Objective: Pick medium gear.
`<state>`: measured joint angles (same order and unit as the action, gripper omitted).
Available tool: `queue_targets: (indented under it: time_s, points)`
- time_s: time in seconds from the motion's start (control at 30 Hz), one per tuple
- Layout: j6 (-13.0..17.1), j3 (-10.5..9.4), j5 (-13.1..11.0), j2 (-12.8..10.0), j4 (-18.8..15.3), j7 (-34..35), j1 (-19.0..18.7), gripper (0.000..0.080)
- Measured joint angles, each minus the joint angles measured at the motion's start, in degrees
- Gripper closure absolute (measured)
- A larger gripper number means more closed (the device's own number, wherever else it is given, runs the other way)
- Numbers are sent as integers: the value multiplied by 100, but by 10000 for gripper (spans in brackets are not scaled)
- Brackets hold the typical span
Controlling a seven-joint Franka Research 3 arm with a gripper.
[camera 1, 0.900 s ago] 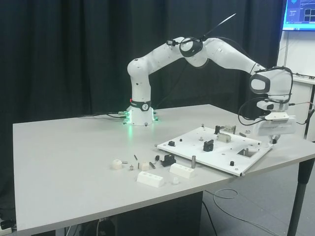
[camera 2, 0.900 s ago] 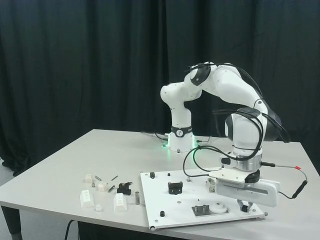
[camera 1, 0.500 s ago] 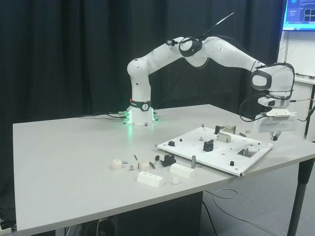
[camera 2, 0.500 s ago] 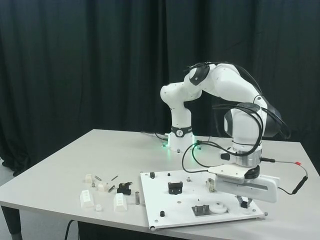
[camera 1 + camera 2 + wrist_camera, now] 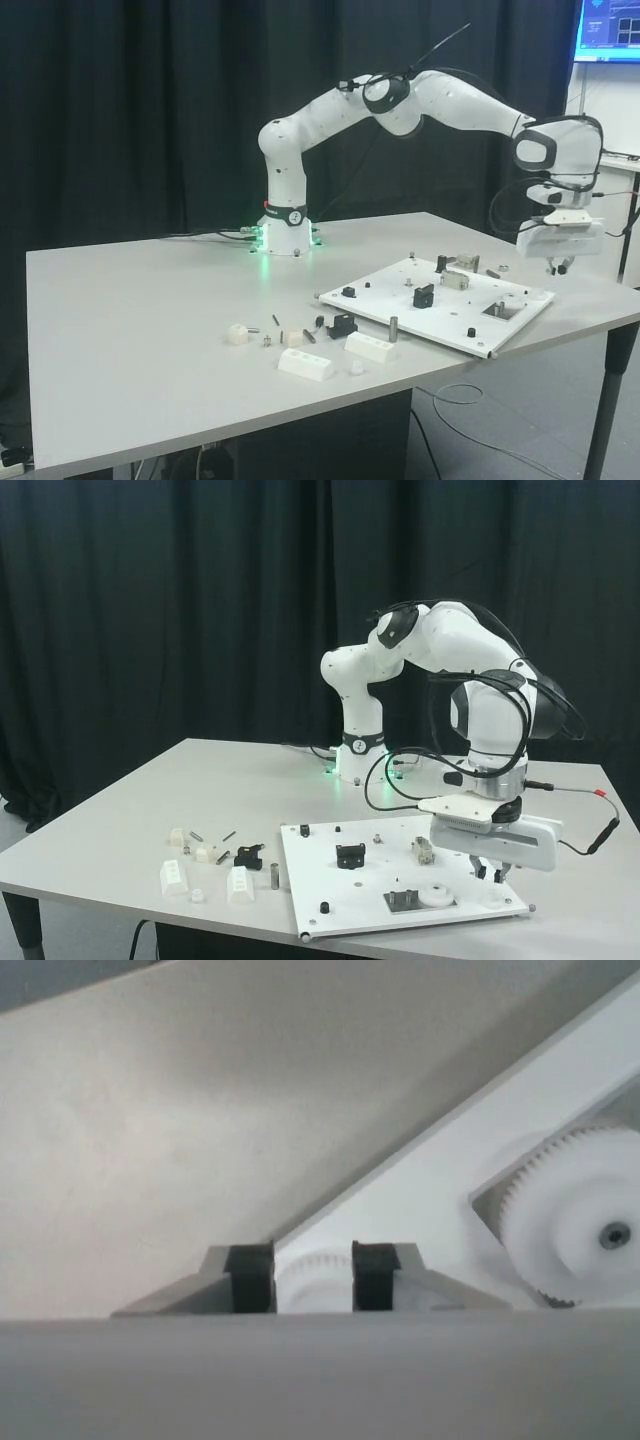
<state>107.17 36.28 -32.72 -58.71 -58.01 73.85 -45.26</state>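
A white toothed medium gear (image 5: pixel 311 1270) sits between my two black finger pads (image 5: pixel 250 1278), and my gripper (image 5: pixel 313 1286) is shut on it. The gripper (image 5: pixel 488 873) hangs a little above the near right corner of the white board (image 5: pixel 330 882). From the first room view the gripper (image 5: pixel 556 266) is above the board's far right edge (image 5: pixel 535 296). A larger white gear (image 5: pixel 585 1228) rests in a recess of the board (image 5: pixel 430 1190) below; it also shows as the large gear (image 5: pixel 434 896) in the second room view.
Black fixtures (image 5: pixel 424 295) and pegs stand on the board. Left of it lie white blocks (image 5: pixel 305 364), a black part (image 5: pixel 343 325) and small pins (image 5: pixel 275 320). The table edge (image 5: pixel 600 322) runs close under the gripper.
The gripper has risen from the board's surface with the gear between its fingers, and the wrist has lifted and swung slightly outward.
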Motion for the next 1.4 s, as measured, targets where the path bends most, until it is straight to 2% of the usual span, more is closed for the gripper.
queue_targets:
  time_s: [0.37, 1.07, 1.1, 1.4]
  points:
    - [-305, 60, 6, 5, 151, -99, -22, 636]
    - [-559, 103, 20, 74, 212, -109, -99, 658]
    - [-565, 103, 24, 78, 212, -114, -103, 769]
    - [-651, 104, 53, 108, 212, -125, -146, 794]
